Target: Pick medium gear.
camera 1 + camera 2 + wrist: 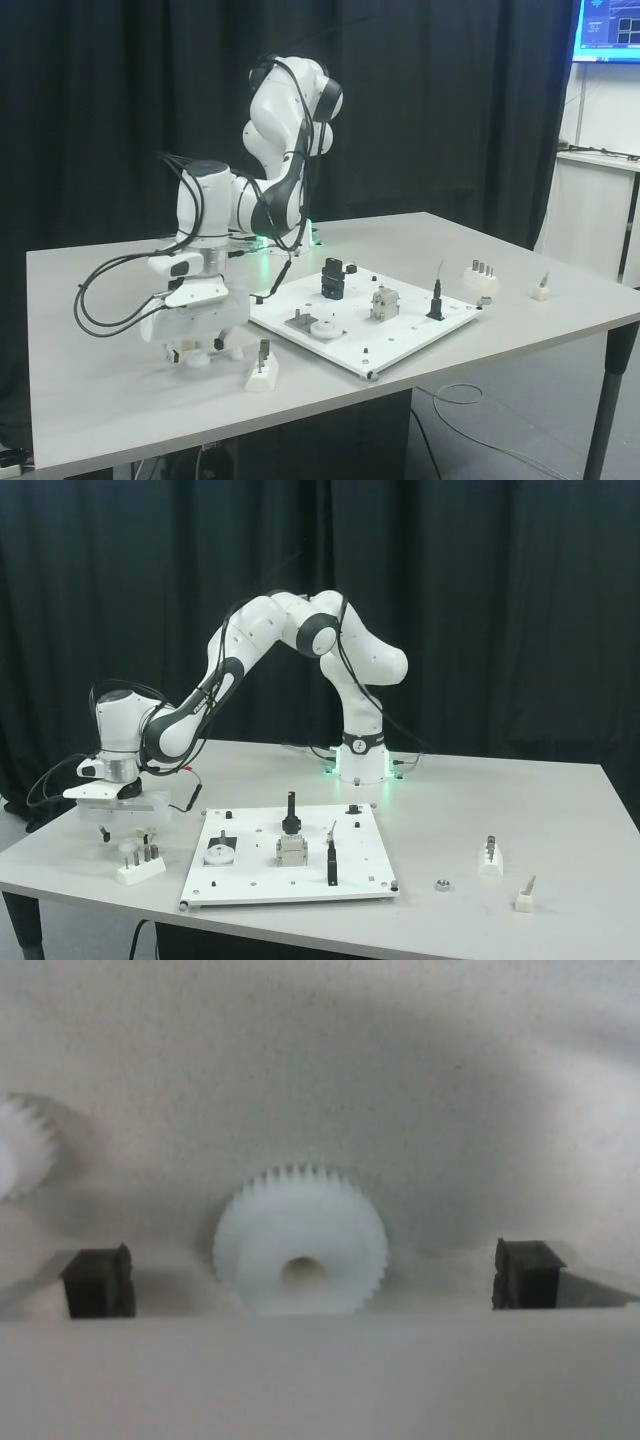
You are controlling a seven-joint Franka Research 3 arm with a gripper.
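Note:
In the wrist view a white toothed gear (300,1242) with a round centre hole lies flat on the table. My gripper (312,1278) is open. Its black fingertips (98,1282) stand wide on either side of the gear, touching nothing. A second white gear (20,1146) is partly in view further off to one side. In the first room view the gripper (196,350) hangs low over the table's near left part, and in the second room view it (124,832) is just above a small white stand (140,868).
A white assembly board (400,335) lies to the right of the gripper, carrying a gear (322,330), a black block (333,280) and upright pegs. A small white holder with a peg (262,372) stands close beside the gripper. Small parts (480,275) sit further right.

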